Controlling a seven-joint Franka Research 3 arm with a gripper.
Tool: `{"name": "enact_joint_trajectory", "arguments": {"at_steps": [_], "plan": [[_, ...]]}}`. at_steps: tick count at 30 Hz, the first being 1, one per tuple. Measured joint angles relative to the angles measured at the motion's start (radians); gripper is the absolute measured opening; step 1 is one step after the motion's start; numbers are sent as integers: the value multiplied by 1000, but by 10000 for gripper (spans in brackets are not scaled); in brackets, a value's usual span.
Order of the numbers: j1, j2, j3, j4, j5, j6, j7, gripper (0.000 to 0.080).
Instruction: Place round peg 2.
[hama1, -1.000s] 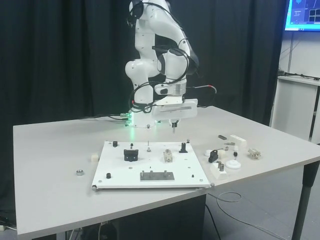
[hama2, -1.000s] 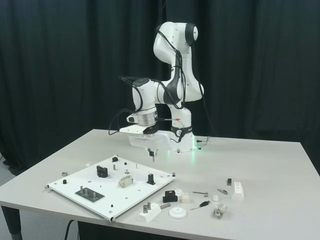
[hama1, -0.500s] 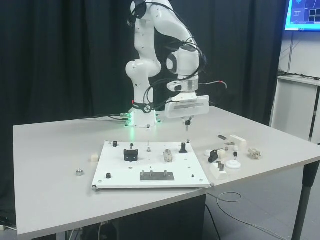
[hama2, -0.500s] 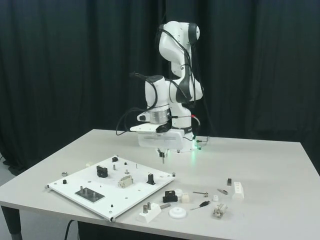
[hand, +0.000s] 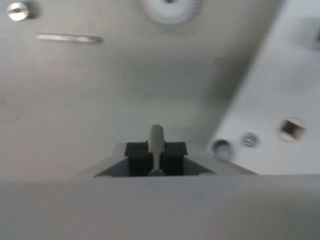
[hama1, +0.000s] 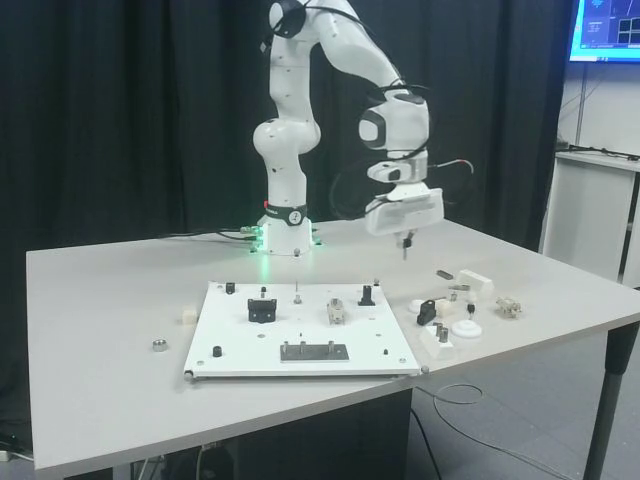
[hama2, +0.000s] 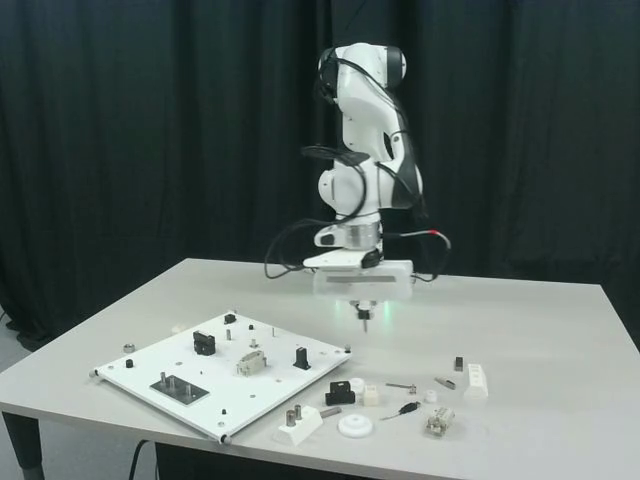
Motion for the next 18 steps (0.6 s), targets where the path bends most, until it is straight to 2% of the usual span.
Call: {"name": "enact_joint_trajectory", "arguments": {"at_steps": [7, 18], "plan": [[47, 30, 47, -10, -1, 51, -59, 62], [93, 99, 108, -11, -5, 145, -62, 62]]}}
